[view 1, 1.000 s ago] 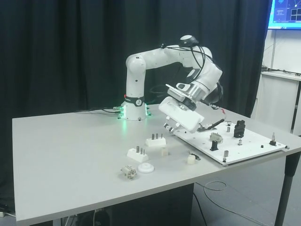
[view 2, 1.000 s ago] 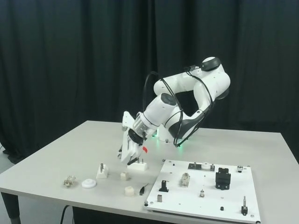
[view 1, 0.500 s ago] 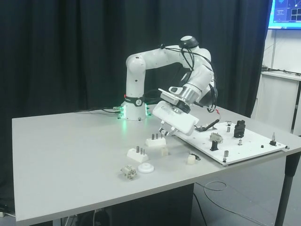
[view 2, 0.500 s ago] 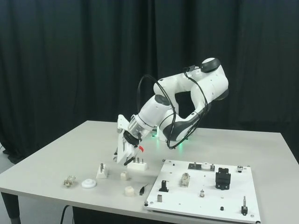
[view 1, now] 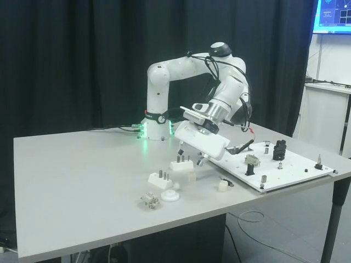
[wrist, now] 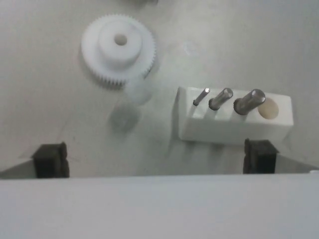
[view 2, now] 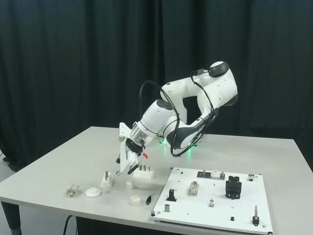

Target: Place small gear.

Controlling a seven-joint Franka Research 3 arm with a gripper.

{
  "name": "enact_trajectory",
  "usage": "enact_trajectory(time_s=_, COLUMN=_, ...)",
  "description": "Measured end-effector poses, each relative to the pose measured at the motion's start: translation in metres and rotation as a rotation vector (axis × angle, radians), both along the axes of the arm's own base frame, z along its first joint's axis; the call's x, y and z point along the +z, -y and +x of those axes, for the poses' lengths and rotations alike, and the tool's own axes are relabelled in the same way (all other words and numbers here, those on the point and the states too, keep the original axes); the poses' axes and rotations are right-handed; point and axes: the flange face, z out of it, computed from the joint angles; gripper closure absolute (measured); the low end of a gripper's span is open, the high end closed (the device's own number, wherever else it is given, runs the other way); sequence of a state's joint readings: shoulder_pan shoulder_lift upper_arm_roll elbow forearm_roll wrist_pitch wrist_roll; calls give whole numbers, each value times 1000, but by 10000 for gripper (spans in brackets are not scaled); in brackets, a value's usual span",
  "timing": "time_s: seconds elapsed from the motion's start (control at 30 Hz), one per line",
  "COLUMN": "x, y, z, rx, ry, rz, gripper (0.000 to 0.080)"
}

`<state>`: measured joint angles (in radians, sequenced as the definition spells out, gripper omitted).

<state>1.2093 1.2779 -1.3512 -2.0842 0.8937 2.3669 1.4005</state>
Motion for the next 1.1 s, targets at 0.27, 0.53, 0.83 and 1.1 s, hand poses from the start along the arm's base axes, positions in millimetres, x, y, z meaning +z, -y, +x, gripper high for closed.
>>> enact_trajectory(time_s=0.27, x=1, y=3, z=1, rx=2, ry=5, rz=6, gripper=13)
enact_trajectory(time_s=0.53, x=2, y=3, z=2, rx=0, ry=11, rz=11, gripper=3)
enact_trajectory(time_s=0.83, x=3, y=2, z=3, rx=2, ry=13, rz=14, gripper=3)
enact_trajectory(time_s=1.1, x=5, y=1, z=6, rx=8, ry=13, rz=16, gripper=3)
